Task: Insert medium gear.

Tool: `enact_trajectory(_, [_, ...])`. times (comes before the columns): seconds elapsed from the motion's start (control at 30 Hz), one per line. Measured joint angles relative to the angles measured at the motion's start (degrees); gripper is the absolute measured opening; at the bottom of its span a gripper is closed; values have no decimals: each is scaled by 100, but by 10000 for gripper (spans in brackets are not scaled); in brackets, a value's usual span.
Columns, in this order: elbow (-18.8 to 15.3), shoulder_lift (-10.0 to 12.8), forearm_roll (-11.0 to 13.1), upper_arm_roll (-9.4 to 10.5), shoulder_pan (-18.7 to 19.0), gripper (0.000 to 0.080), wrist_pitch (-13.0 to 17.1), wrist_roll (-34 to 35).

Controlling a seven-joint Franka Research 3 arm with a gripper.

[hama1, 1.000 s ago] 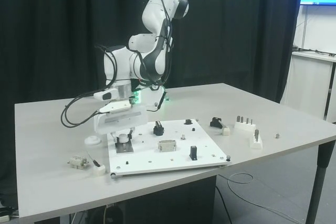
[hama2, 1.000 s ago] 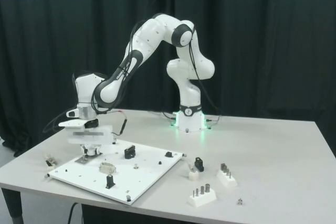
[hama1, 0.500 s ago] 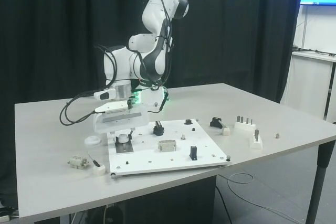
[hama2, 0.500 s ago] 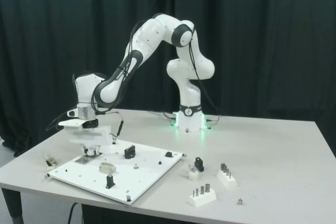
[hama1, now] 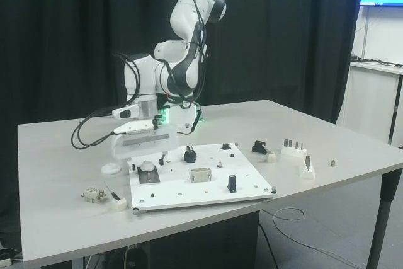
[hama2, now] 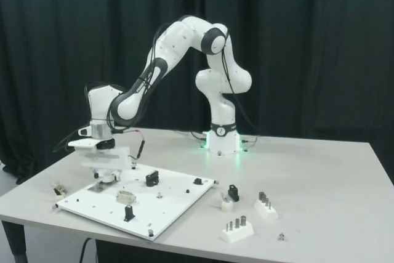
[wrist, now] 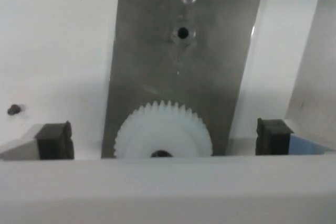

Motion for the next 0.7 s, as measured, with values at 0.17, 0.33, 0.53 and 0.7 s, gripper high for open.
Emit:
enact_trajectory(0.17, [0,-105,-147,-80,18,794,-55,11])
enact_trajectory(0.33, [0,-209,-298,-178,27,794,-152,190])
enact_trajectory(0.53, [-1,-250,-471,-266,27,799,-202,315])
enact_trajectory(0.7, [-15,-250,-519,-315,25,800,-204,342])
